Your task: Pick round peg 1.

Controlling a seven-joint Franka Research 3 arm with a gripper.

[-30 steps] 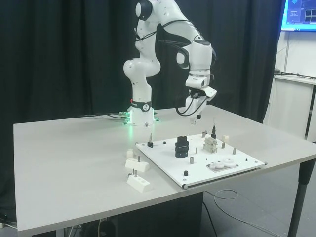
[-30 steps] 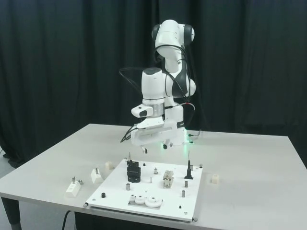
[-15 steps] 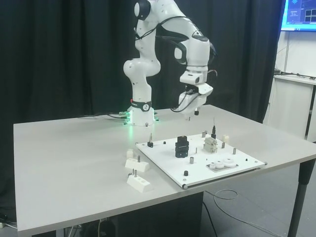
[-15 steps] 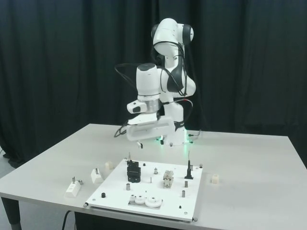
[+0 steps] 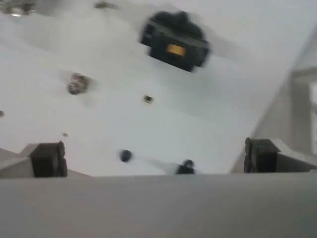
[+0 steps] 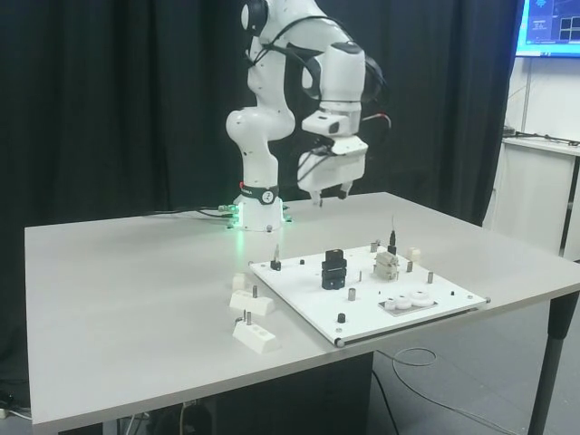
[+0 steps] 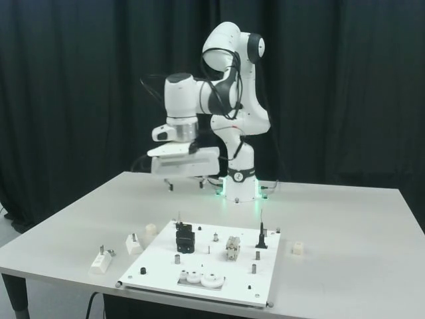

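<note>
Two fingertips of the gripper (image 7: 186, 185) are held apart, nothing between them, high above the grey table (image 6: 118, 290). Round peg 1 cannot be singled out on the white board (image 7: 219, 266).

White arm (image 7: 222, 100) folded high, wrist level, tool (image 7: 186, 185) pointing down, fingers (image 5: 48, 159) spread apart, empty
</note>
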